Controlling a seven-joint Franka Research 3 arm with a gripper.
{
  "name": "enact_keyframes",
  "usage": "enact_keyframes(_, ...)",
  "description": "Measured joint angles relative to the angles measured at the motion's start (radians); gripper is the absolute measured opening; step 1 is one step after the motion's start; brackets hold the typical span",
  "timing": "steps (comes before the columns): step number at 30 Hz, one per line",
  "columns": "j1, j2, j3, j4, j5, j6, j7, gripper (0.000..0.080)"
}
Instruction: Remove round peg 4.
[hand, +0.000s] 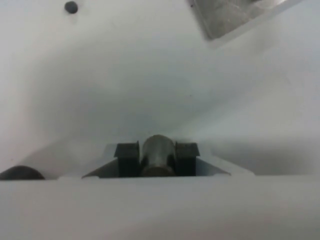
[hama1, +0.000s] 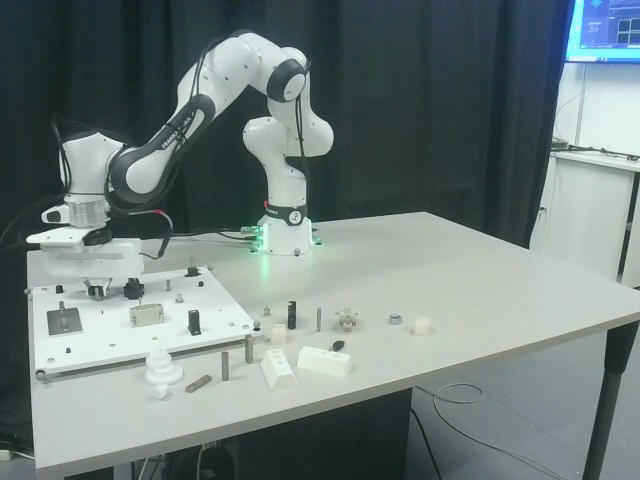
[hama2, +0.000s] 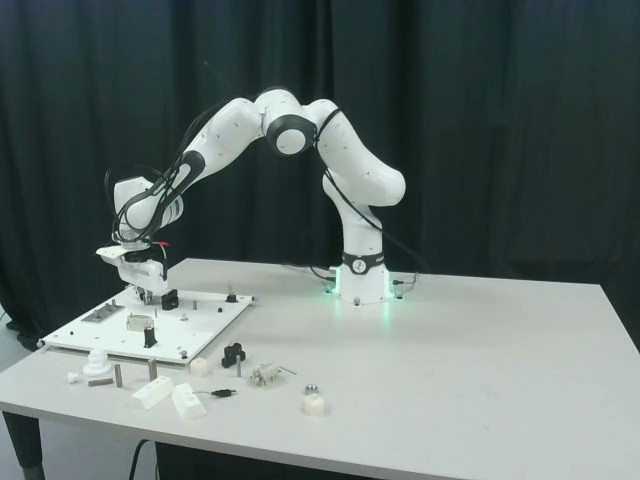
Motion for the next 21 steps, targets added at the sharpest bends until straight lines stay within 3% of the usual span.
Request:
enact_keyframes(12, 0.002, -0.001, -0.002, 0.0, -0.005, -0.002, -0.028, 0.015)
enact_keyframes(21, 0.009, -0.016, -0.008, 0.0, -0.04, -0.01, -0.033, 0.015)
